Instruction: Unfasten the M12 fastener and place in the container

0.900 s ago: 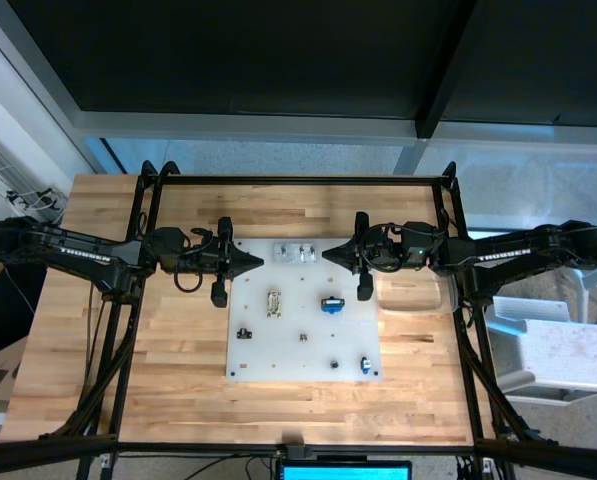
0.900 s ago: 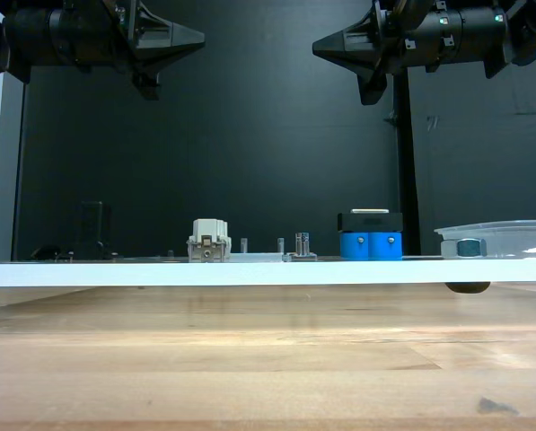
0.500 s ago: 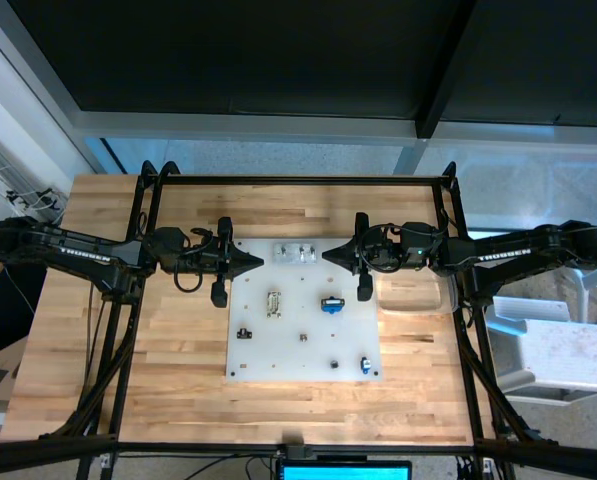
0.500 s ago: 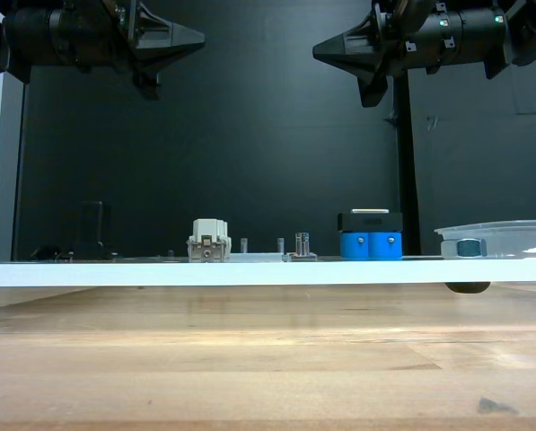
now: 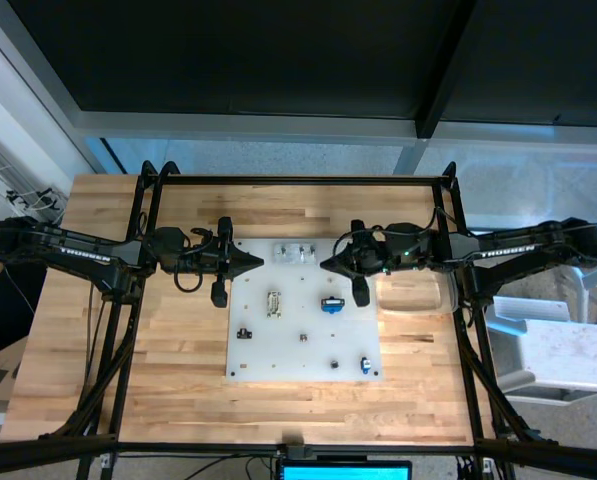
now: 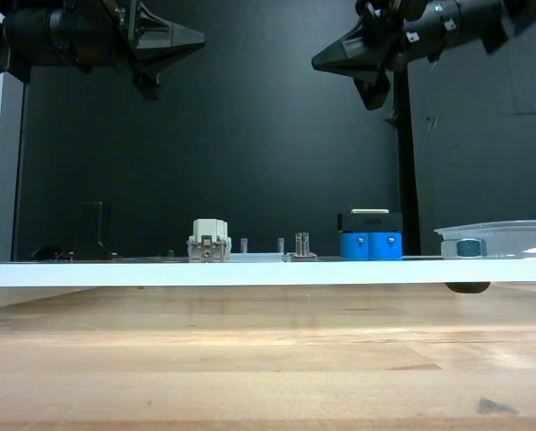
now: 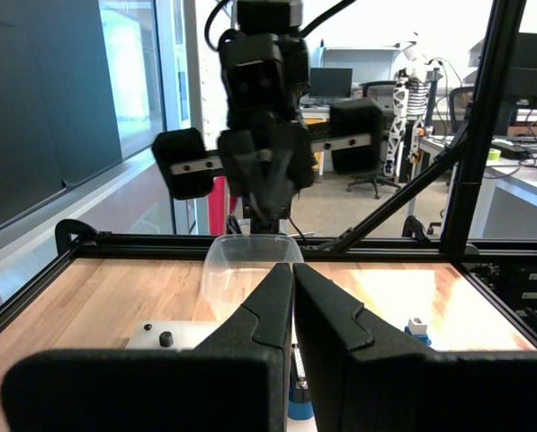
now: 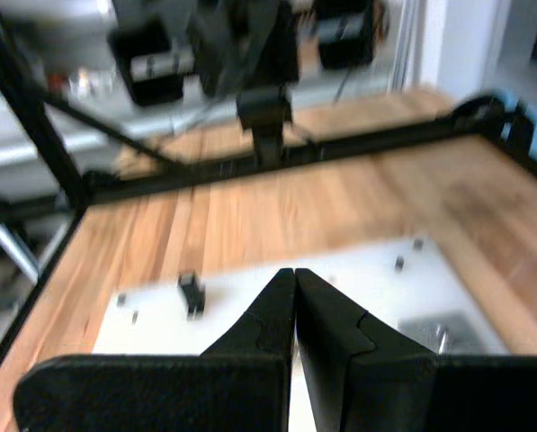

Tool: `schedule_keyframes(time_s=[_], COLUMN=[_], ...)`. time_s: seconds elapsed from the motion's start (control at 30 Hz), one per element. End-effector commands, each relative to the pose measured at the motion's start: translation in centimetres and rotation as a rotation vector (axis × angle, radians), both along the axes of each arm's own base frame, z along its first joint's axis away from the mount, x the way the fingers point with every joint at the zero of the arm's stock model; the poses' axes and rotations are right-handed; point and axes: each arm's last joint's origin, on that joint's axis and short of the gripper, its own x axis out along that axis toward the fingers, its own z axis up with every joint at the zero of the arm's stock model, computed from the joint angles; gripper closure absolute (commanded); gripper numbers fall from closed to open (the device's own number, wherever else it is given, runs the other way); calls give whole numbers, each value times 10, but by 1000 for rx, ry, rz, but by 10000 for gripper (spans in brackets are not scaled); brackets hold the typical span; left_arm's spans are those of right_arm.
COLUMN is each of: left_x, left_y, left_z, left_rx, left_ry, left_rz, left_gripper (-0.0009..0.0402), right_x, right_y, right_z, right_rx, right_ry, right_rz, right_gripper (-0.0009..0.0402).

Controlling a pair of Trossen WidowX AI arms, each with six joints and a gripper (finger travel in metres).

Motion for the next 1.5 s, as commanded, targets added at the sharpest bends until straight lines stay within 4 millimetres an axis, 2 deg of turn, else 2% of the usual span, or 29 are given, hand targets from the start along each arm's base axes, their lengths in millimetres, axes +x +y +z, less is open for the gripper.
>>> schedule_keyframes(time_s=[0.03, 0.3, 0.9, 1.17, 1.5], left_x=[0, 0, 0, 0, 0], left_y=[0, 0, 0, 0, 0], left_z=[0, 0, 0, 0, 0], left_rx=[0, 0, 0, 0, 0], left_ry=[0, 0, 0, 0, 0], left_rz=[0, 0, 0, 0, 0], left_gripper=[393, 393, 393, 393, 393], right_x=[5, 21, 65, 82, 86], right_y=[6, 27, 95, 125, 163], right_z=[9, 21, 18, 8, -26], right_rx=[24, 76, 55, 101, 119], right_ry=[117, 419, 910, 1028, 1139], right_rz=[-22, -33, -49, -38, -17], right_gripper=[393, 393, 393, 393, 392])
